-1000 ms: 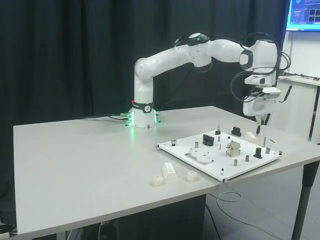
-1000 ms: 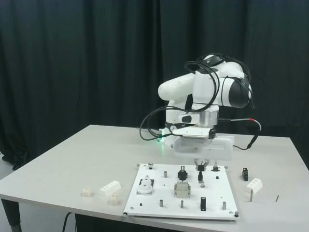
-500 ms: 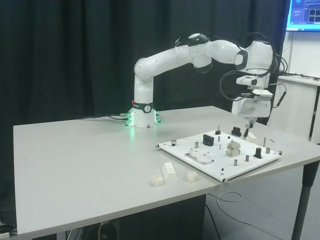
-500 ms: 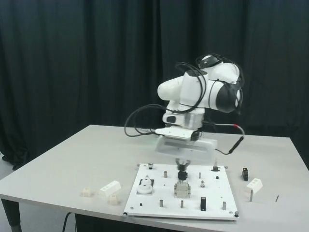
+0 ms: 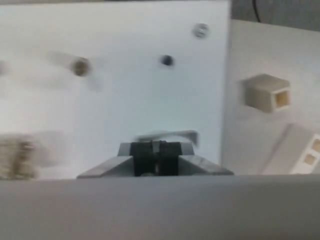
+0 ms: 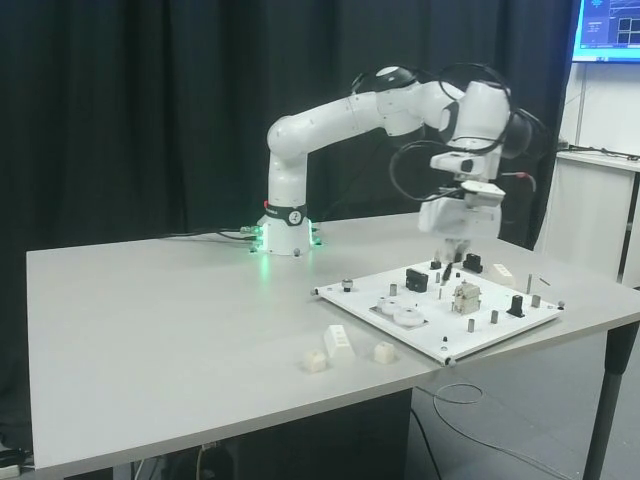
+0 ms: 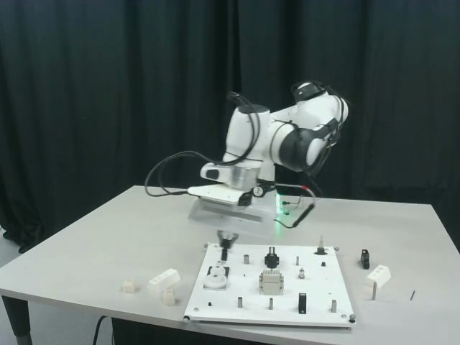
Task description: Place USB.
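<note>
The grey table [image 6: 150, 310] fills most of the room, and the white arm [image 6: 340, 105] reaches out from its green-lit base [image 6: 283, 232] toward the white board [image 7: 272, 305], which I'll use as my marker. The board lies near the table's front edge, studded with small pegs, black fittings and a pair of white gears [image 7: 215, 277].

The gripper [image 7: 226, 239] hangs just above the board's far corner, on the side nearest the loose white blocks [image 7: 164, 279]. Seen from the wrist, its fingers [image 5: 200, 164] are clenched on a small black part [image 5: 155, 160], which I take to be the USB plug. So the plug is up in the air over the board, not yet seated anywhere.

Off the board's opposite side sit a white holder [image 7: 379, 274] and a small black piece [image 7: 365, 258].

From where I stand, the risk is alignment. A plug gripped slightly tilted would likely catch on the rim of its socket and jam or slip between the fingers. The board also looks unfastened, so a hard sideways push could shift it. The crowded pegs beside the gripper could be clipped on the way down.
</note>
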